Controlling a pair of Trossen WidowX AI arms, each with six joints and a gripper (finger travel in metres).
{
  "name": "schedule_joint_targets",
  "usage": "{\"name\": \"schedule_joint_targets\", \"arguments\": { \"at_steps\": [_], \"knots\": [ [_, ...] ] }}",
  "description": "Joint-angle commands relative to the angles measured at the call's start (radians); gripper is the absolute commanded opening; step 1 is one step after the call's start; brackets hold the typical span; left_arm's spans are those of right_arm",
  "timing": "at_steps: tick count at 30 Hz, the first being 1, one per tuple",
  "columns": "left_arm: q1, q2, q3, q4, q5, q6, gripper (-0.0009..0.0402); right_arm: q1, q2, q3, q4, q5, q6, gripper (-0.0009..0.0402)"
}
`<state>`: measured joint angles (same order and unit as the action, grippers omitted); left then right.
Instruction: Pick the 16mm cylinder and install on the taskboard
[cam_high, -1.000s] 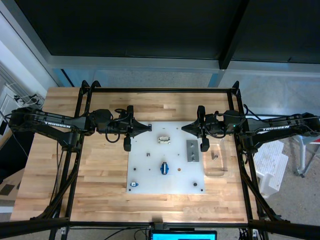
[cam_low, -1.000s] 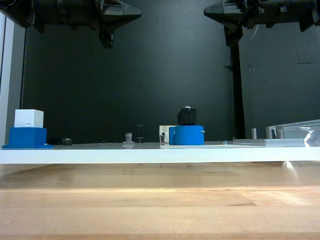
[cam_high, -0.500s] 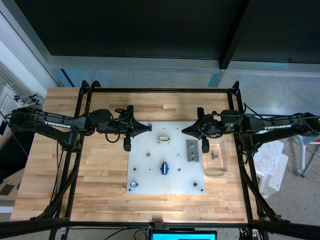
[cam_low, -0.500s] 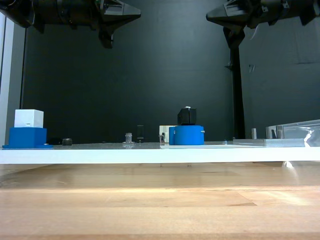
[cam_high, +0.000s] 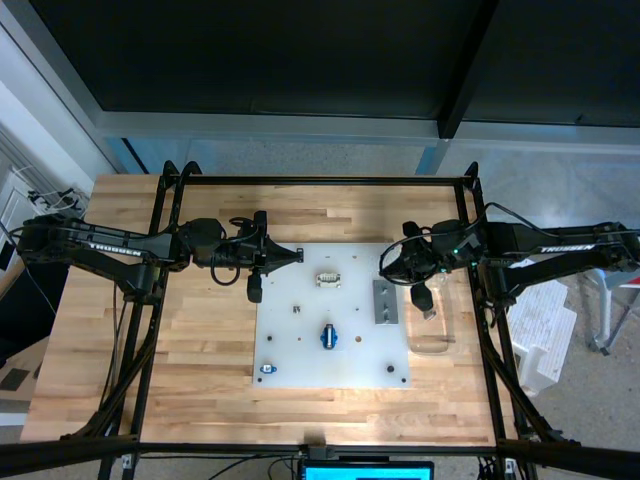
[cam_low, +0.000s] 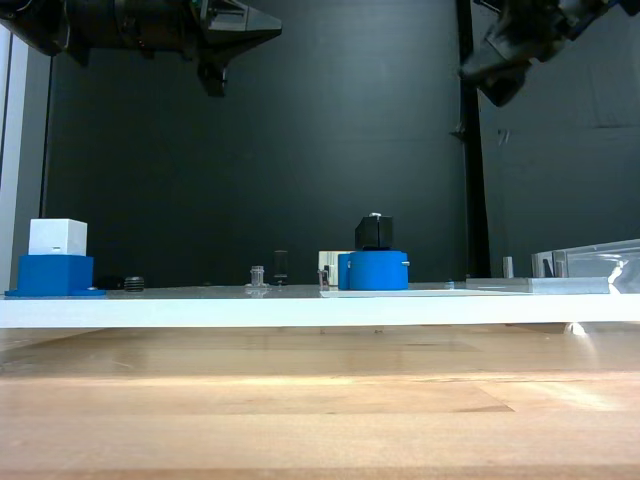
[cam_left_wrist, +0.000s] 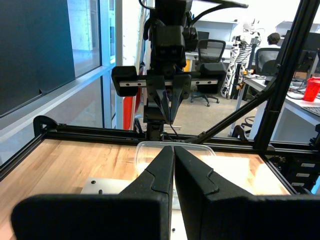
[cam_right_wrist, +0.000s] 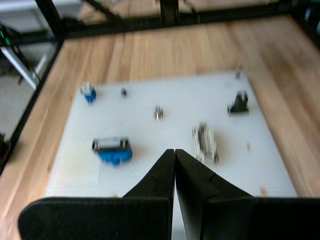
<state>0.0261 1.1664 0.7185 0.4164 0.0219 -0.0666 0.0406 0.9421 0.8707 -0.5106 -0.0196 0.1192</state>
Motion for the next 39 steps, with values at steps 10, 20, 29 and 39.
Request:
{"name": "schedule_joint_targets", "arguments": {
  "at_steps": [10,20,29,39],
  "knots": [
    [0.0,0.0,0.0,0.0,0.0,0.0,0.0,0.046,0.0,0.053,-0.262,0.002,0.038,0.0],
    [0.0,0.0,0.0,0.0,0.0,0.0,0.0,0.08,0.0,0.082,-0.466,0.004,0.09,0.0],
    [0.0,0.0,0.0,0.0,0.0,0.0,0.0,0.159,0.0,0.082,-0.615,0.03,0.162,0.0],
    [0.0,0.0,0.0,0.0,0.0,0.0,0.0,0.222,0.0,0.082,-0.705,0.03,0.211,0.0]
  ]
}}
